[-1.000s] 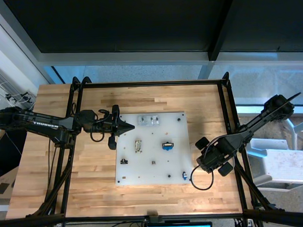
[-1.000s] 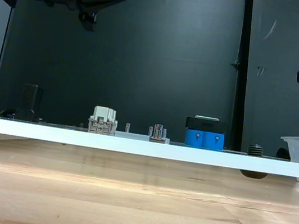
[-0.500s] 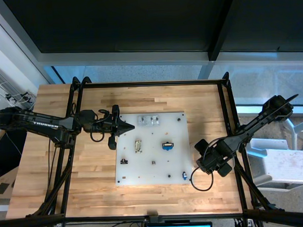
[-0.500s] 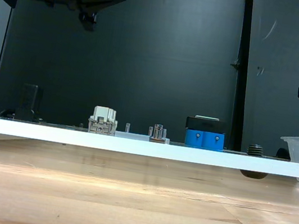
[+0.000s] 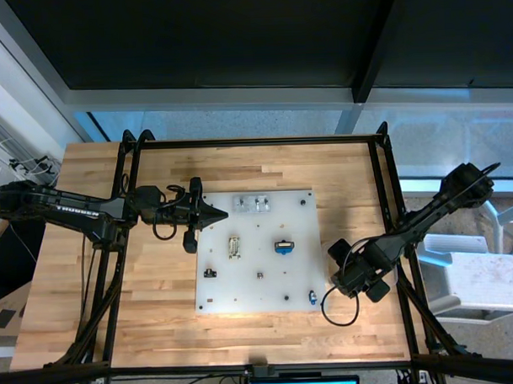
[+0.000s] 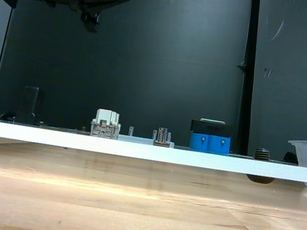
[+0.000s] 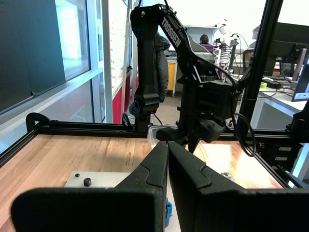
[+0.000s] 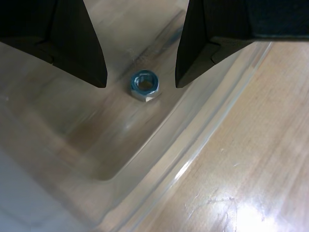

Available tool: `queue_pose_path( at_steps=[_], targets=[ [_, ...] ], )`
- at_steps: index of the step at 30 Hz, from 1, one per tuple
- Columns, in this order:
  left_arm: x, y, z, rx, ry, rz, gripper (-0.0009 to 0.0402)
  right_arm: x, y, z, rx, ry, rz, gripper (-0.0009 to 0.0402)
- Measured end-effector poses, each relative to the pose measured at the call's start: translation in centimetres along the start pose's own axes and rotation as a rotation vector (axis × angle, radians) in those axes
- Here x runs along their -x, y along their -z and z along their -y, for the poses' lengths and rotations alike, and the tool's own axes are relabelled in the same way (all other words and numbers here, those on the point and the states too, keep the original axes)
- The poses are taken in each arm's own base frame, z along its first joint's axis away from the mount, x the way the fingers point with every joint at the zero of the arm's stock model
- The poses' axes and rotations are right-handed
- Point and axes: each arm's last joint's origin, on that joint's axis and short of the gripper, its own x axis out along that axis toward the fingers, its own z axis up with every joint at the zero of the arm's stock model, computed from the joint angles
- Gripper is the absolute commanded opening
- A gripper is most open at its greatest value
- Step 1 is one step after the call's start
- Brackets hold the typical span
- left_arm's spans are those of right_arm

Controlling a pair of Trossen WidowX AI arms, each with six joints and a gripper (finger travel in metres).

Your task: Pick the M12 fastener and fasten on the M12 threads

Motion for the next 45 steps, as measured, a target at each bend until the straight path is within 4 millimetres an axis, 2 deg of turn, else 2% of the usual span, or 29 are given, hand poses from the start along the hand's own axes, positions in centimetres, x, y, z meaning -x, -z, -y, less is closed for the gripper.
queue_pose_path(
  at_steps=[33,38,45],
  targets=[
    [0.0,0.0,0.0,0.000,0.000,0.000,0.0000,-2.2,0.7,-0.1,0.005,0.001,0.016,0.0195],
    [0.0,0.0,0.0,0.000,0.000,0.000,0.0000,-2.2,0.7,-0.1,0.005,0.001,0.016,0.0172],
    [0.0,0.0,0.0,0.000,0.000,0.000,0.0000,-2.2,0.7,-0.1,0.005,0.002,0.018,0.0110]
  ],
)
